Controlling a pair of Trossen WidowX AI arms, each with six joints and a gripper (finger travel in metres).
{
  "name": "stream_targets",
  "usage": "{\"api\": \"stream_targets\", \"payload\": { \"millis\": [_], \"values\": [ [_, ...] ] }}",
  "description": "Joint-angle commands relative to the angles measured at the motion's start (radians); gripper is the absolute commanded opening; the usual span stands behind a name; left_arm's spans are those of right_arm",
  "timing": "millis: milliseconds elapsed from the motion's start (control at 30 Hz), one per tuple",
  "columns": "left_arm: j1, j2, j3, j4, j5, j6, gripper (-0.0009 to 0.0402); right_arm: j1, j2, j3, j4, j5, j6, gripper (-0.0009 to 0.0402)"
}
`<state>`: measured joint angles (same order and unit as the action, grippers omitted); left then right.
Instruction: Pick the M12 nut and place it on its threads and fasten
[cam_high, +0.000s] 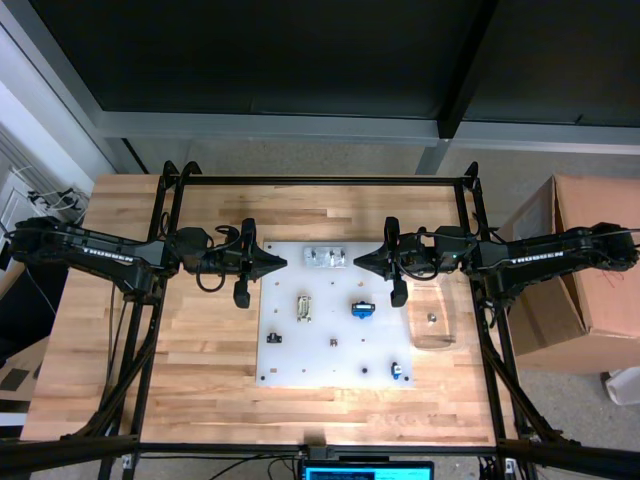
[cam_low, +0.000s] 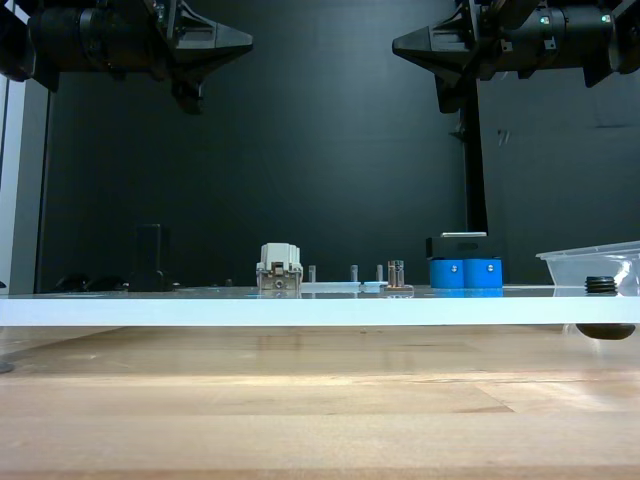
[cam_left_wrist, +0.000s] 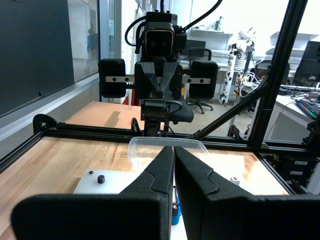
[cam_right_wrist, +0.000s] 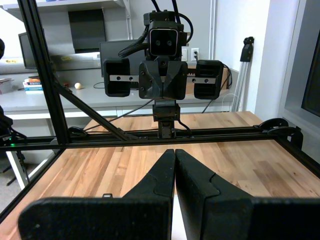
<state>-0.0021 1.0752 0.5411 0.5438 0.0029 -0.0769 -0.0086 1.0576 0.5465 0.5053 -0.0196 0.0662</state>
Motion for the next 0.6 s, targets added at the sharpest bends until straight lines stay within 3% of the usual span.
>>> {"api": "stream_targets", "payload": {
  "millis": [33,400,600],
  "values": [
    [0.000,0.000,0.000,0.000,0.000,0.000,0.0000,0.001,0.000,0.000,0.005,-0.008,0.008,0.0000],
    [0.001,0.000,0.000,0.000,0.000,0.001,0.0000,0.003,-0.008,0.000,-0.027,-0.013,-0.027,0.0000],
    [0.001,0.000,0.000,0.000,0.000,0.001,0.0000,0.007,-0.042,0.067,-0.375,-0.105,-0.135,0.0000]
  ]
}}
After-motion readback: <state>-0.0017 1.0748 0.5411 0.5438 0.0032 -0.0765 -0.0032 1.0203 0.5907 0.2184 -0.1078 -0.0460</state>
